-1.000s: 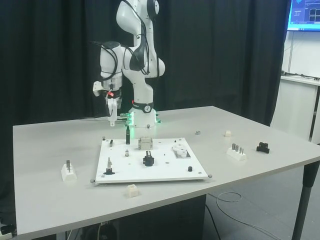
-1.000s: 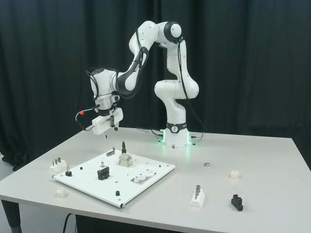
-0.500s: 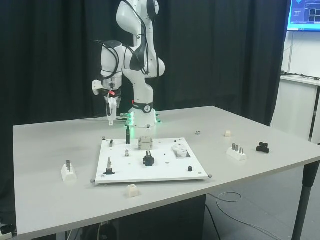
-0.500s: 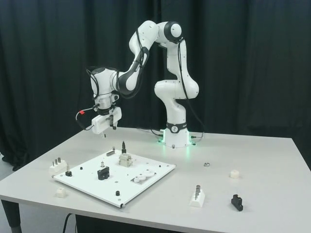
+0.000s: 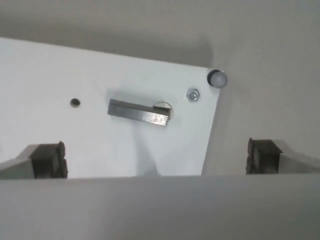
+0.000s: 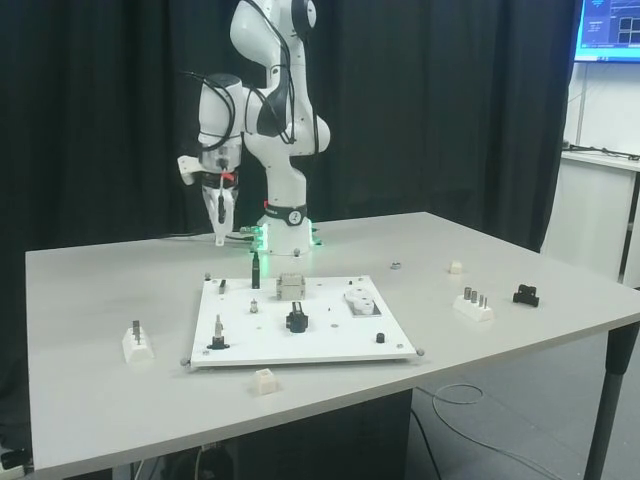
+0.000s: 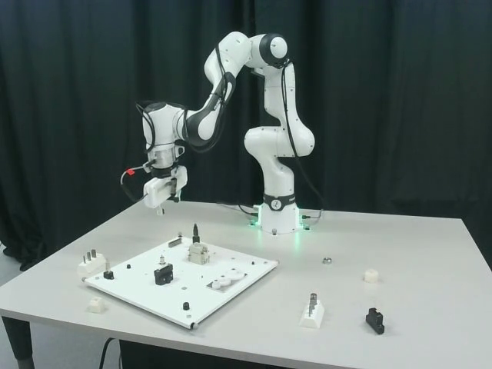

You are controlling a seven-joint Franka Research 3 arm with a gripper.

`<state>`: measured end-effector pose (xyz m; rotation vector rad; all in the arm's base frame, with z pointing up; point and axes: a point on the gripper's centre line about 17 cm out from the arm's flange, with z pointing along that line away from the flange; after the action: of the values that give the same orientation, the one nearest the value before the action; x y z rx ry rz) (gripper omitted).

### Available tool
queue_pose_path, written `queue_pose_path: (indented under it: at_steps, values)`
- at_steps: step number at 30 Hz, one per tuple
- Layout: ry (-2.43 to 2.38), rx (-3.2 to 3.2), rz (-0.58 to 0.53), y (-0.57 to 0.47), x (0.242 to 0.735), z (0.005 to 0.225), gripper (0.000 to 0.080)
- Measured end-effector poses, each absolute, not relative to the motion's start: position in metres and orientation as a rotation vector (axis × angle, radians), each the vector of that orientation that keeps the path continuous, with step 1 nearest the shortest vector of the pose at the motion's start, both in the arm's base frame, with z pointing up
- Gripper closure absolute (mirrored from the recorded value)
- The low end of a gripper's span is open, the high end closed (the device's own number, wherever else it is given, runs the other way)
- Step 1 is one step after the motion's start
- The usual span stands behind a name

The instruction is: Pick square peg 4.

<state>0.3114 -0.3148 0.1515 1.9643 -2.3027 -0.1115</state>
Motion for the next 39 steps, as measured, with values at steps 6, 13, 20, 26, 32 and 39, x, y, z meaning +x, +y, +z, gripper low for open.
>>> queue_pose_path:
  at_steps: [6, 13, 20, 26, 32, 39]
  values:
    - [-2.217, 2.082, -0.082, -0.318, 0.317, 0.155, 0.0003]
    - [-2.072, 2.244, -0.056, -0.326, 0.320, 0.158, 0.0003]
    - [-1.825, 2.464, -0.047, -0.332, 0.320, 0.159, 0.0003]
    - [-1.673, 2.581, -0.059, -0.333, 0.317, 0.157, 0.0003]
    - [-1.522, 2.708, -0.085, -0.327, 0.311, 0.151, 0.0003]
    - [-1.393, 2.848, -0.088, -0.317, 0.308, 0.140, 0.0003]
